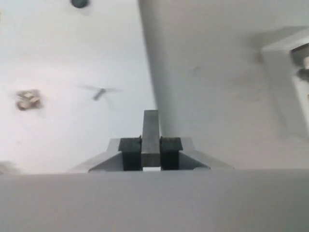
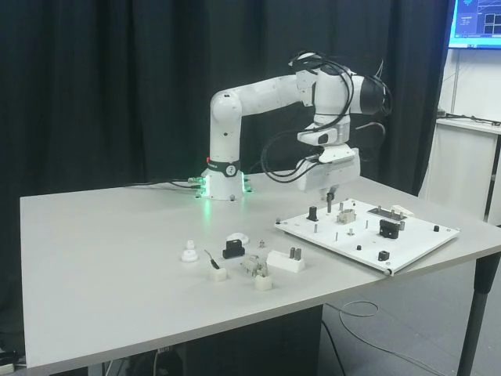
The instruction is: Insert square peg 2.
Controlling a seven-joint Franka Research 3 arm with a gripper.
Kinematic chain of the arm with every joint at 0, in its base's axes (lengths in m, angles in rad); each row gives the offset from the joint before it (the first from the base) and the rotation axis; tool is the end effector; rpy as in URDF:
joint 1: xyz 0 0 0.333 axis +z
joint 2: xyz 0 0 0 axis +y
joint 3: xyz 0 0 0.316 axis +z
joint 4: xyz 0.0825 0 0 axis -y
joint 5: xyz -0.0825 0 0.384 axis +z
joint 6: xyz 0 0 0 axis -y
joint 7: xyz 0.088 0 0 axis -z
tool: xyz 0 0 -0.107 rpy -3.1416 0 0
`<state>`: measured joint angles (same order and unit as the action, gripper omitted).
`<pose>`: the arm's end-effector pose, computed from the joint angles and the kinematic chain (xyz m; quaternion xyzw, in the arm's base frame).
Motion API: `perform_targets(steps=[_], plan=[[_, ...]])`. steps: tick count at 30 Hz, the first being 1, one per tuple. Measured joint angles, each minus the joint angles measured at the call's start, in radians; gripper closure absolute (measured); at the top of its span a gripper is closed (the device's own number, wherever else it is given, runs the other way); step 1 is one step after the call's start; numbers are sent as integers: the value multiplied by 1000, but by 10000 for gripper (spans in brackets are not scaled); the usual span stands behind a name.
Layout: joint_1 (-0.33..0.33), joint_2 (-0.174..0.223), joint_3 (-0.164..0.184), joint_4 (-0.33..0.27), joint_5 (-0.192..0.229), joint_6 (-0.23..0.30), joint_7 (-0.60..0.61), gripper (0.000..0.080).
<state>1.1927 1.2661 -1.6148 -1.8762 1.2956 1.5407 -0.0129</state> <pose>0.5991 0.0196 0.3230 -0.9436 0.3285 0.0329 0.0271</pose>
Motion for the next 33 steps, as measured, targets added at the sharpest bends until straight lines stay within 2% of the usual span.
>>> perform_targets(steps=[6, 12, 17, 26, 33], plan=[[48, 0, 0, -1, -1, 0, 144, 727], [91, 0, 7, -1, -11, 17, 190, 727], [114, 0, 24, -1, -20, 59, 261, 727], [139, 0, 69, 5, -22, 154, 531, 727], [155, -1, 102, 34, -22, 213, 717, 727]])
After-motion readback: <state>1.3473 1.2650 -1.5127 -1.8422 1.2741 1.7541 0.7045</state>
